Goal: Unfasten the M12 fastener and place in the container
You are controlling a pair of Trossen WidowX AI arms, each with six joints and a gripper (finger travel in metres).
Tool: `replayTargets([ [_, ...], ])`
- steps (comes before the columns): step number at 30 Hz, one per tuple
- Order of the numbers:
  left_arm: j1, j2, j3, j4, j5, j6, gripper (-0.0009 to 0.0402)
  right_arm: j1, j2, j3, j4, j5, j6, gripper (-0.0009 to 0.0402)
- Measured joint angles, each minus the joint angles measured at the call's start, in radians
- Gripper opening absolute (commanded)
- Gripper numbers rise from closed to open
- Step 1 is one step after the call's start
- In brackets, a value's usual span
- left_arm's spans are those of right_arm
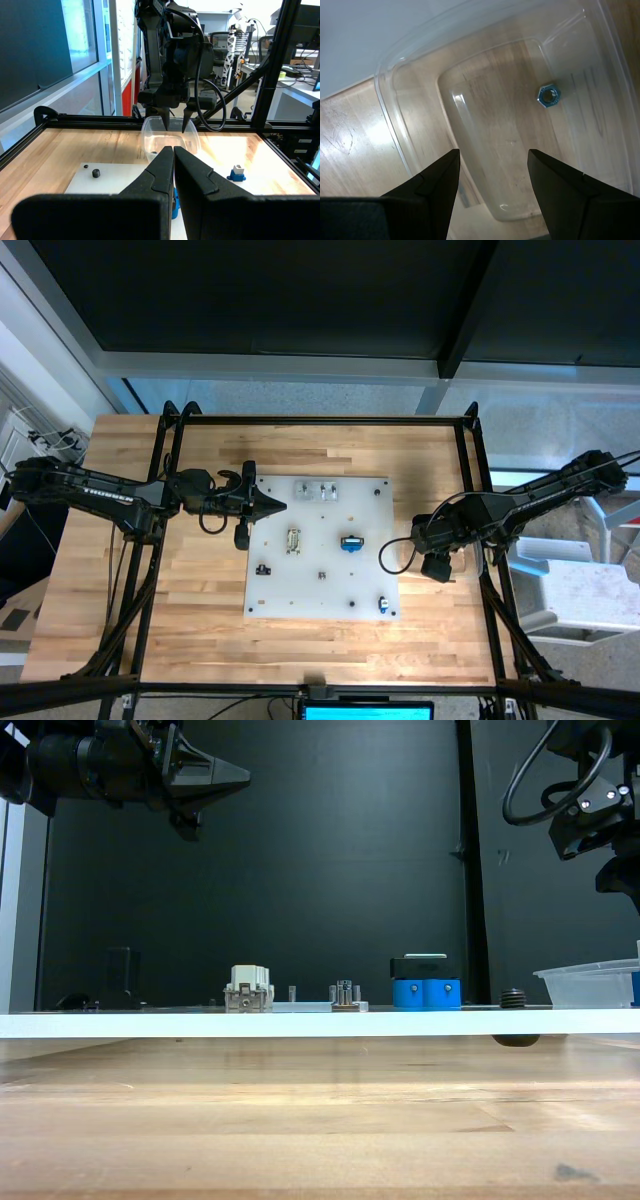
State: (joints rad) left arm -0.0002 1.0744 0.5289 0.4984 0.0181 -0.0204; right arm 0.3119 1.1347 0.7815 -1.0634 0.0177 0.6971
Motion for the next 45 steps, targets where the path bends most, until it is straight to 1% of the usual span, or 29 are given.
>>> replayTargets([
  [45, 0.0, 0.0, 0.0, 0.0, 0.0, 0.0, 0.0, 0.0, -0.001, 0.0, 0.037, 0.0, 0.002, 0.0188],
])
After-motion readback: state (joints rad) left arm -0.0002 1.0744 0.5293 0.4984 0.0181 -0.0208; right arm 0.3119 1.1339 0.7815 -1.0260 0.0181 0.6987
